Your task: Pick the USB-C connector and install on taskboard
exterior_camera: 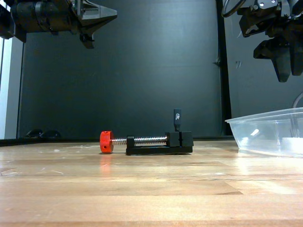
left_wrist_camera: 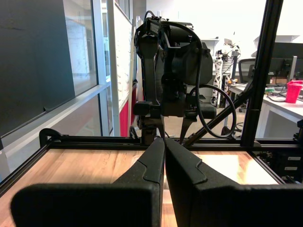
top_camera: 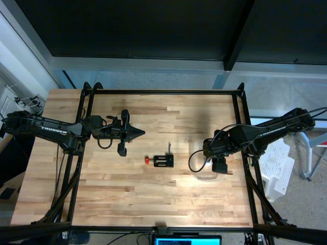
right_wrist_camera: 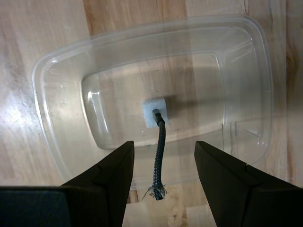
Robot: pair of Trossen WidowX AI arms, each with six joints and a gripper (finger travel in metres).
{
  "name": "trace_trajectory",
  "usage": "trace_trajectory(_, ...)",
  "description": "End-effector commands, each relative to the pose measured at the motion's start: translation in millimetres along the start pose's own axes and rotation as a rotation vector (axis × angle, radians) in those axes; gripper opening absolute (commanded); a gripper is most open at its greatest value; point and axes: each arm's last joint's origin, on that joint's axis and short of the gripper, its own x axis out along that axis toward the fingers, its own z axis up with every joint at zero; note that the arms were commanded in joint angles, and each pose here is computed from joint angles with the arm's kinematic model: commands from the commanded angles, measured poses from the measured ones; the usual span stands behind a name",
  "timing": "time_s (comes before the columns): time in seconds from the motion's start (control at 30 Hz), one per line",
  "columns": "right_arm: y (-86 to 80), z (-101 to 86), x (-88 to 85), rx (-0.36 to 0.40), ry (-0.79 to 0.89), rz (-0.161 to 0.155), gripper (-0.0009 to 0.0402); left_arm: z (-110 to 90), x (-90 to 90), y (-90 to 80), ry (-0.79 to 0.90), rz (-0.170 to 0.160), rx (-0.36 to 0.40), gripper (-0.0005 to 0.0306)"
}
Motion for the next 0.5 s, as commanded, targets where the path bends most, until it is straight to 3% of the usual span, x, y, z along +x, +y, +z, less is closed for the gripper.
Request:
trace_trajectory(0.03, -0.1, 0.8, 3.5, -0.011, 0.006, -0.021, 0.0177, 0.2, 0.0, 0.0, -0.001, 0.0, 0.0, 0.0)
trace_trajectory(0.5, 5.7, 7.6, 24.1, -0.067, 0.064, -0.043, 0.0177, 0.2, 0.0, 0.0, -0.001, 0.0, 0.0, 0.0)
